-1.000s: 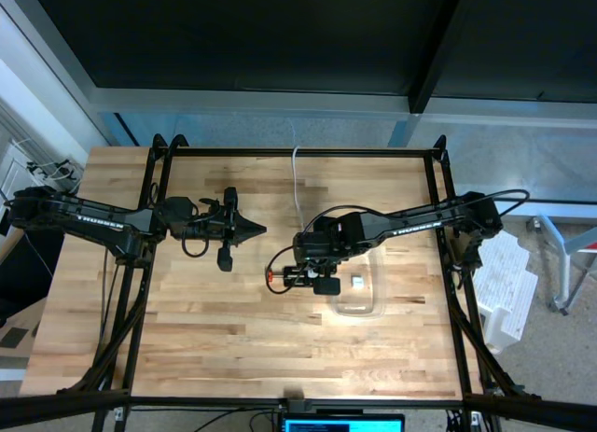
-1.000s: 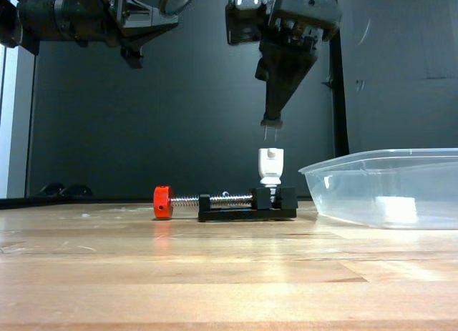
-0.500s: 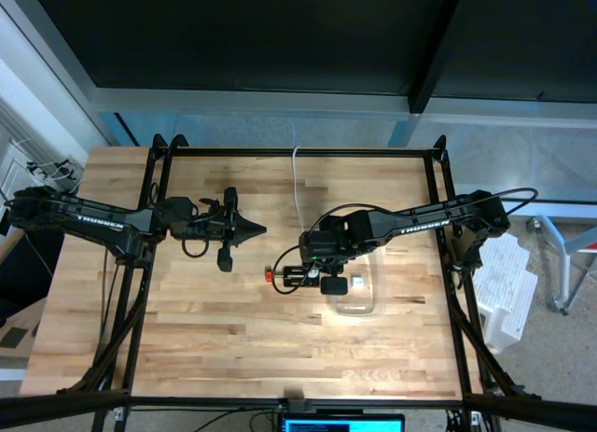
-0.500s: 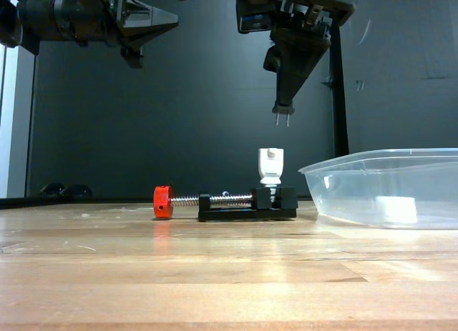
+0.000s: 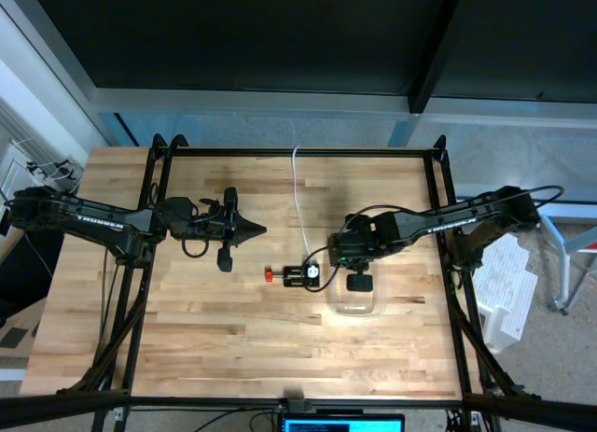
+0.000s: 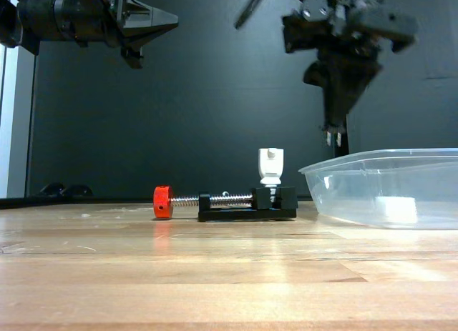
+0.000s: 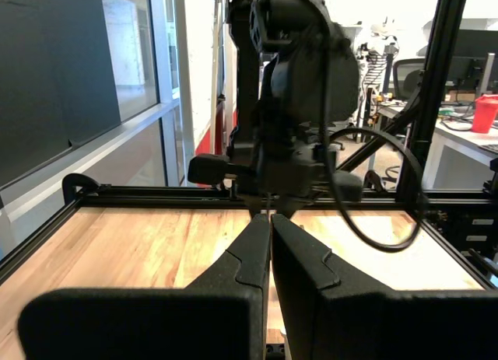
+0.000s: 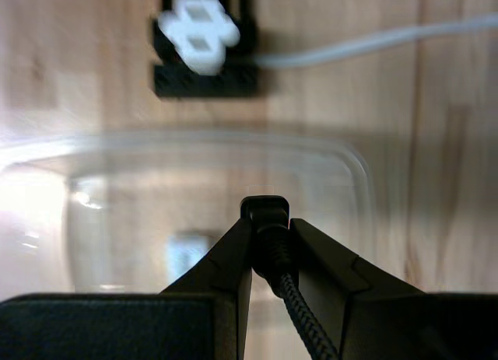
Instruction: Remove the power plug from the receptacle and place in the container
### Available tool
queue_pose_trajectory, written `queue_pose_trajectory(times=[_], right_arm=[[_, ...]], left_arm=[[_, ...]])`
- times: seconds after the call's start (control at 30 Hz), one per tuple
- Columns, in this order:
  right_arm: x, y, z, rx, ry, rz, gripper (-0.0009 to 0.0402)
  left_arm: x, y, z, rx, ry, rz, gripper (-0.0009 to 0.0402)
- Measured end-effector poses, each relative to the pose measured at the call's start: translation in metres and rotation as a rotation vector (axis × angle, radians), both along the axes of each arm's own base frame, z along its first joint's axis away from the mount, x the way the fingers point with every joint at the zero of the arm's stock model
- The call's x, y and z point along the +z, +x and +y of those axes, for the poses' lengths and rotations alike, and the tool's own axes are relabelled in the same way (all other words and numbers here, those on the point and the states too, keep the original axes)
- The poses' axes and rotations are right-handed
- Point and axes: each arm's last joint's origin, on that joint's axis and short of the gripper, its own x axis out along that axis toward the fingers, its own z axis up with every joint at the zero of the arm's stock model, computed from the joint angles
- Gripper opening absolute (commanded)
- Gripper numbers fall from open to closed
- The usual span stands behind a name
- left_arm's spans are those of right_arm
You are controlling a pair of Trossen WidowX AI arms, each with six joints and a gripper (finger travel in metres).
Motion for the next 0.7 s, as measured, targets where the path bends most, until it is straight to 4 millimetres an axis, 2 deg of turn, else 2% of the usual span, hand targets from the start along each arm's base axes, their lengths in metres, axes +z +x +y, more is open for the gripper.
queue_pose_trajectory(times=[0.17, 0.3, 0.7], right_arm=[[-0.015, -0.016, -0.001, -0.024, 0.001, 0.018, 0.0008], [-0.025, -0.022, 0.001, -0.036, 0.007, 0.015, 0.0025], [-0.035, -0.019, 0.006, -0.051, -0.004, -0.018, 0.0074]], left_arm=[[0.000, 0.000, 0.000, 0.000, 0.000, 0.000, 0.0000], [0.000, 0.000, 0.000, 0.000, 0.000, 0.000, 0.0000], [0.000, 0.000, 0.000, 0.000, 0.000, 0.000, 0.0000]])
